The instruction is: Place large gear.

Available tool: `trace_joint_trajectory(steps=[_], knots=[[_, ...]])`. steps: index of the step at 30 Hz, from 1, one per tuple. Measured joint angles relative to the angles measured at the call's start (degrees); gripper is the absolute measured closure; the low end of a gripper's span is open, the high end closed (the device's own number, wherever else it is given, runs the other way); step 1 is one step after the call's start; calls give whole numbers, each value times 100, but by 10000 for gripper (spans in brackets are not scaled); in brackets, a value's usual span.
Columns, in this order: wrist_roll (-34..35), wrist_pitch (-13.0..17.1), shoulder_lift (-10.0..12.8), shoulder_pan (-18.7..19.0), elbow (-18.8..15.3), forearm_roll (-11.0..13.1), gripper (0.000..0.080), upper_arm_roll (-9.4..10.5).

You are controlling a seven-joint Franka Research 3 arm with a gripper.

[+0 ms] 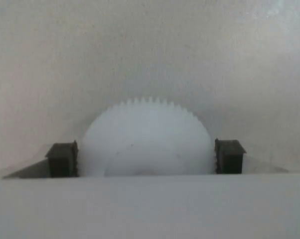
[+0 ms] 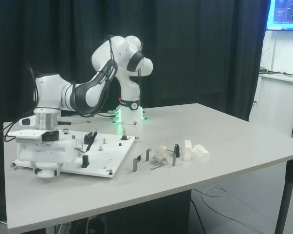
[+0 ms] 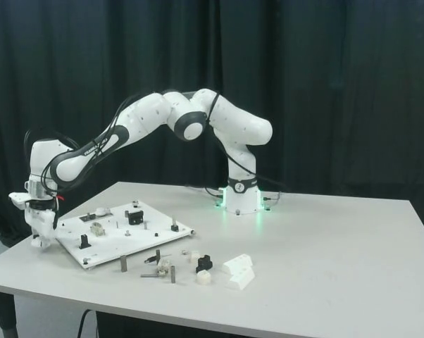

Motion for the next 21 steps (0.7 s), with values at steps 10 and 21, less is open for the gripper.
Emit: trace_joint_trajectory(steps=[10,21], knots=[[-13,-25,211,-84,277,0,178,34],[16,-303,202,-146,638,0,12,-36]])
